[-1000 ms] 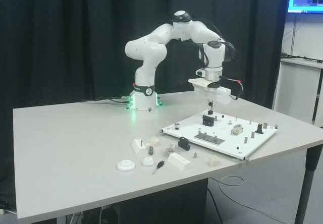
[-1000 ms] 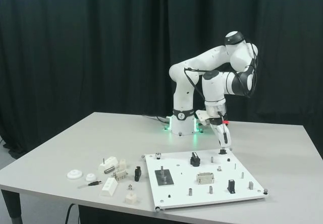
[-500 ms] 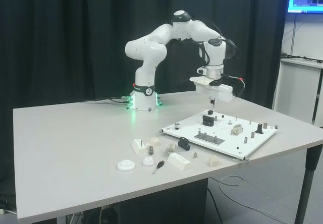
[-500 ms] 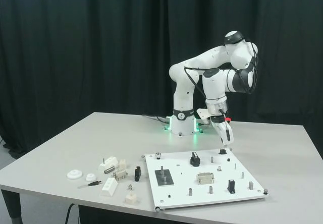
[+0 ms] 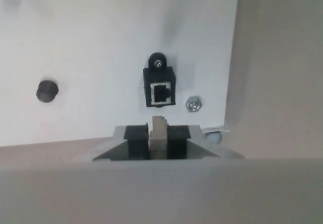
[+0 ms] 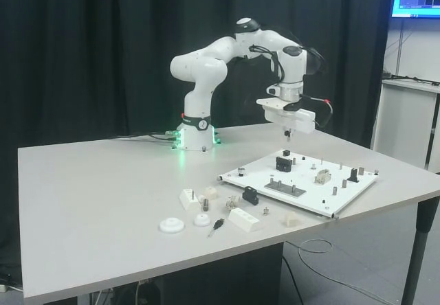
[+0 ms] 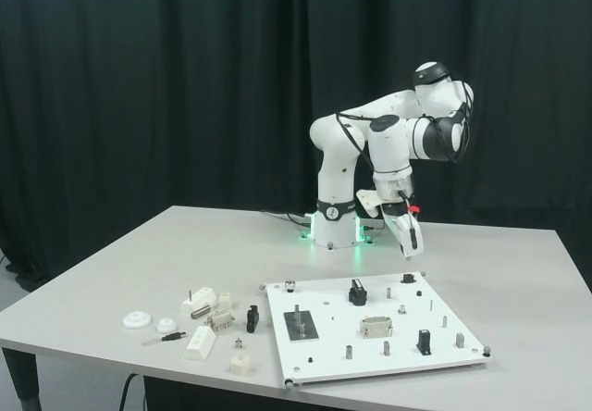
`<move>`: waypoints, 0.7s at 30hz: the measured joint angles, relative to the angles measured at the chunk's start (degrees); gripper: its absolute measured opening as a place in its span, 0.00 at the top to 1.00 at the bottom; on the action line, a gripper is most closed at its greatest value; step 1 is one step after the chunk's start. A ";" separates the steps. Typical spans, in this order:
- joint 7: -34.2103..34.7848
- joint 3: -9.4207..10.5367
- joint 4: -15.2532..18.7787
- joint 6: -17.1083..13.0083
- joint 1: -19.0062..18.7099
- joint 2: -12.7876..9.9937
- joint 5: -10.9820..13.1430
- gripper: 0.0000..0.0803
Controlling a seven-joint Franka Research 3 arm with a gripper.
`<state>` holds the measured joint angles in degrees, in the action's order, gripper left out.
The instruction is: Remove Ethernet.
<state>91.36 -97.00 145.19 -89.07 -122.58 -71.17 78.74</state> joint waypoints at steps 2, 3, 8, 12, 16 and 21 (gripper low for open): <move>0.00 -0.52 0.00 0.78 0.00 -0.74 -0.39 0.91; -0.01 -0.73 0.00 0.98 0.00 -0.97 -0.54 0.91; -0.01 -1.46 0.00 1.29 -0.01 -1.15 -1.22 0.91; -0.09 -1.81 0.00 1.57 -0.01 -1.15 -1.61 0.91; -0.22 -1.88 0.00 1.62 -0.01 -1.15 -1.77 0.91; -0.39 -1.89 0.00 1.62 -0.01 -1.15 -1.84 0.91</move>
<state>90.97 -98.90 145.19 -87.44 -122.59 -72.32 76.90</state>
